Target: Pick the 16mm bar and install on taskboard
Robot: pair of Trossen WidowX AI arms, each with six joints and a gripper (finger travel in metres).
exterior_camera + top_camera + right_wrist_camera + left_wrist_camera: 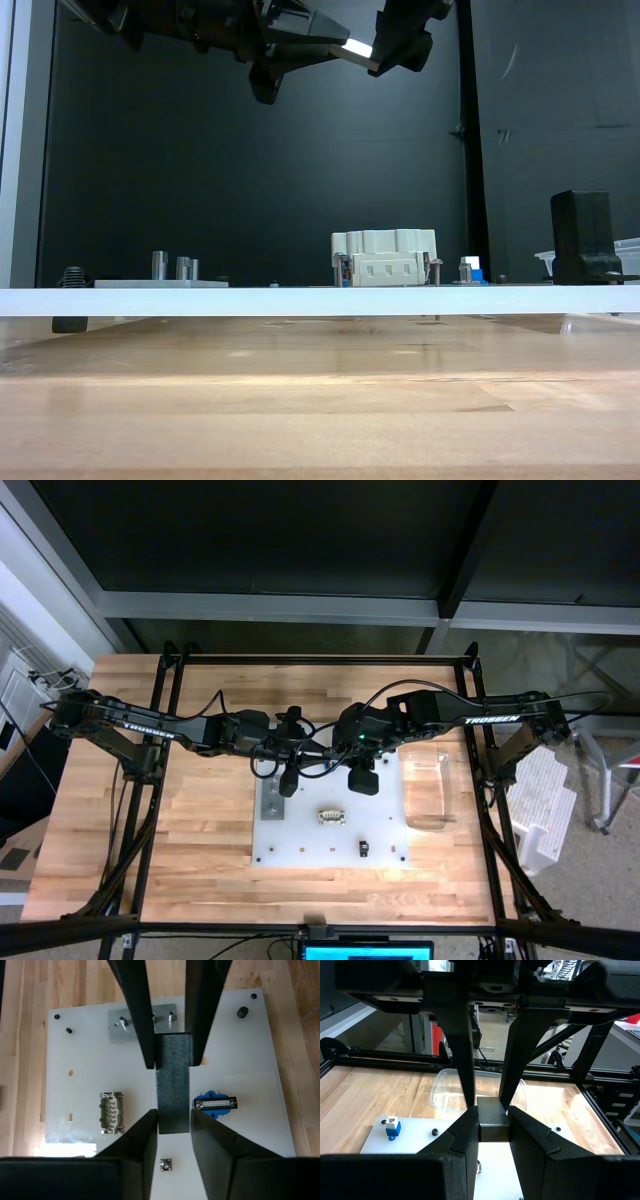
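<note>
Closest to the lens in the right wrist view, the right gripper had its black fingers narrowed onto one end of the dark rectangular bar. The left gripper pinched the other end. Both claws therefore held the bar at once, high in the air over the middle of the white task board and well clear of any seat.

By my reading, the pick was done and the install was wholly left: lowering and seating remained.

Which seat was meant for the bar I could not tell. The grey metal plate with pegs by the board's left edge looked one candidate. From above, the arms' wrists hid the bar, and the fingers covered both its ends.
</note>
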